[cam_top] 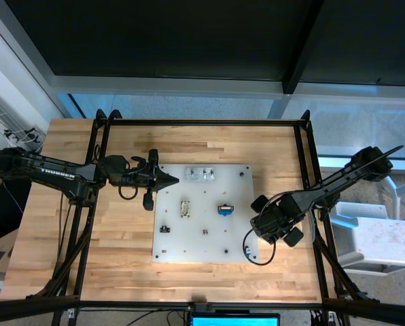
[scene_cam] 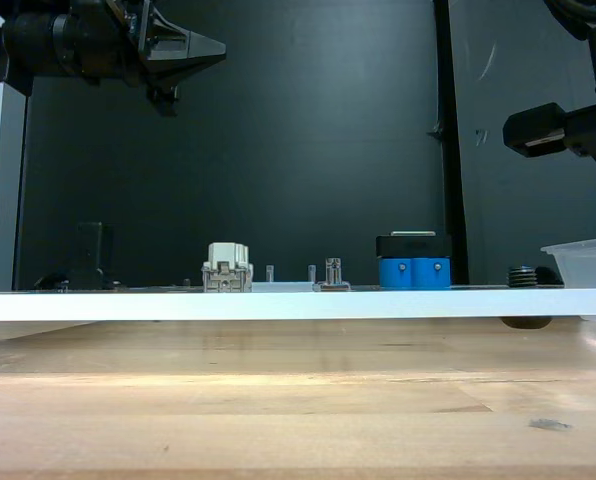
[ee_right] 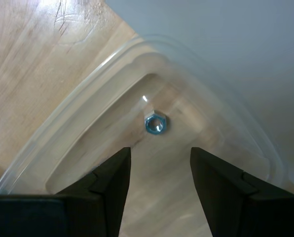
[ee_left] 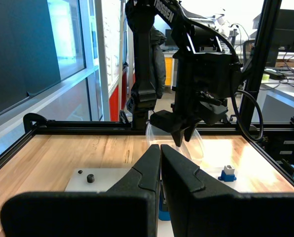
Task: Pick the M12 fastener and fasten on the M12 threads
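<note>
Hovering spread over the clear tray [ee_right: 88, 106], the right end effector [ee_right: 159, 151] should drop centred around the M12 nut [ee_right: 156, 123] inside; the left end effector [ee_left: 160, 148], pressed together, hangs at the edge of the board [cam_top: 189, 238].

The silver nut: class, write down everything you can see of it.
The silver nut is small, hexagonal and shiny, with a round bore. It lies flat on the floor of the clear tray, near a corner, touching nothing else. The open right gripper hangs above it, apart; the shut left gripper is over the white board at its left edge.
</note>
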You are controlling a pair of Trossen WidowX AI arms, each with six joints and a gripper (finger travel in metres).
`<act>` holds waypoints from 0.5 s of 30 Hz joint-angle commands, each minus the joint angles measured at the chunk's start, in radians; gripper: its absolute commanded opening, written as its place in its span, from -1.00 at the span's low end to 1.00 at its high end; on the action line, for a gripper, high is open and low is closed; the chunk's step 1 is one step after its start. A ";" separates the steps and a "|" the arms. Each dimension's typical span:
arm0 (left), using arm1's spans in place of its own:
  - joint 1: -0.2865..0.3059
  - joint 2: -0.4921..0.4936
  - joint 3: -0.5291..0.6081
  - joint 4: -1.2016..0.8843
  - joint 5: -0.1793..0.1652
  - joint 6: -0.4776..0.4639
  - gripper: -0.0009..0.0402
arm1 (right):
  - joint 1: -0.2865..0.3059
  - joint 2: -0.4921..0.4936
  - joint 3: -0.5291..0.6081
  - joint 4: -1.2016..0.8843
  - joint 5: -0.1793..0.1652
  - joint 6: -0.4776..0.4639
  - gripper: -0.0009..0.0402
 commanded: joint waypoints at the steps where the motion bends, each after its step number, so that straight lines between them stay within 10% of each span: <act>1: 0.000 0.000 0.000 0.000 0.000 0.000 -0.96 | 0.005 -0.001 -0.014 0.013 0.002 0.000 -0.07; 15: 0.000 0.000 0.000 0.000 0.000 0.000 -0.96 | 0.019 0.023 -0.090 0.109 0.020 -0.010 0.09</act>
